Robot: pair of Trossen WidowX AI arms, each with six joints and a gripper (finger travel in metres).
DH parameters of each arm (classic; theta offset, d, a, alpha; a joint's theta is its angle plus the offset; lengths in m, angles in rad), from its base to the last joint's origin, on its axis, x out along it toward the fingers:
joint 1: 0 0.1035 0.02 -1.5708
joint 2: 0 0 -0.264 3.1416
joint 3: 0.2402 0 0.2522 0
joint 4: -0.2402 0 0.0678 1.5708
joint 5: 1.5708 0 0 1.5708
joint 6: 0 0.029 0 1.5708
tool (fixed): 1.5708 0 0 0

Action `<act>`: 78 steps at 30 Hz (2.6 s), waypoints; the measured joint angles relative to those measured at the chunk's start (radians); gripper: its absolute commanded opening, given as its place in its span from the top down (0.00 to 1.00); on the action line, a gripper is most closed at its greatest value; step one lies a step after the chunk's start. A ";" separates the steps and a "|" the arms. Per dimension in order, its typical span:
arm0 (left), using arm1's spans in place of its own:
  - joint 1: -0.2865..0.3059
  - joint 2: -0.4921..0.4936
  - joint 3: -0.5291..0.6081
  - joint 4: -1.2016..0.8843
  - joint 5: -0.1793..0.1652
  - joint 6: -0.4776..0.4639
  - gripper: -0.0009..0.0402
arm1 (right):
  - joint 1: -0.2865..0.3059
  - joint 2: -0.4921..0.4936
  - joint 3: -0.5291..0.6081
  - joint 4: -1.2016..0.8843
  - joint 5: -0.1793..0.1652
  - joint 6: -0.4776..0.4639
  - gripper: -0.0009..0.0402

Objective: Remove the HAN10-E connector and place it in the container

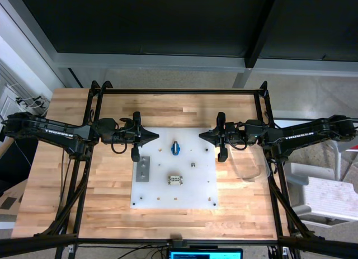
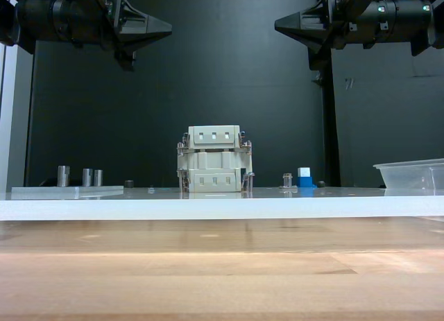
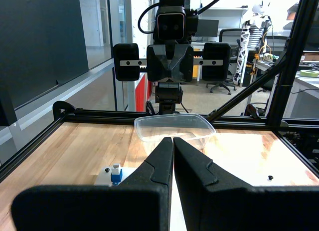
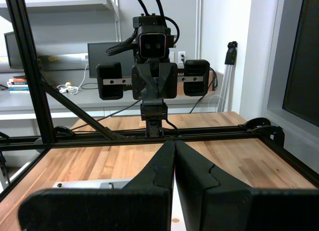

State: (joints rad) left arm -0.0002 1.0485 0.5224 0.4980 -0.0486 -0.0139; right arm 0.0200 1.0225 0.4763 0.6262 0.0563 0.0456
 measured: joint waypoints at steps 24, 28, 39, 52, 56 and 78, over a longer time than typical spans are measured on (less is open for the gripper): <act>0.000 0.000 0.000 0.000 0.000 0.000 0.98 | 0.016 0.144 0.613 -0.974 -0.006 0.027 0.98; 0.000 0.000 0.000 0.000 0.000 0.000 0.98 | 0.028 0.219 0.726 -1.122 -0.006 0.028 0.98; 0.000 0.000 0.000 0.000 0.000 0.000 0.98 | 0.085 0.435 0.995 -1.403 -0.004 0.028 0.98; 0.000 0.000 0.000 0.000 0.000 0.000 0.98 | 0.140 0.642 1.246 -1.608 -0.004 0.071 0.98; 0.000 0.000 0.000 0.000 0.000 0.000 0.98 | 0.155 0.697 1.297 -1.660 -0.004 0.096 0.98; 0.000 0.000 0.000 0.000 0.000 0.000 0.98 | 0.224 1.043 1.739 -1.969 -0.004 0.219 0.98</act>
State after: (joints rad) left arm -0.0002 1.0489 0.5228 0.4984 -0.0486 -0.0139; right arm 0.2436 2.0651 2.2154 -1.3430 0.0521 0.2649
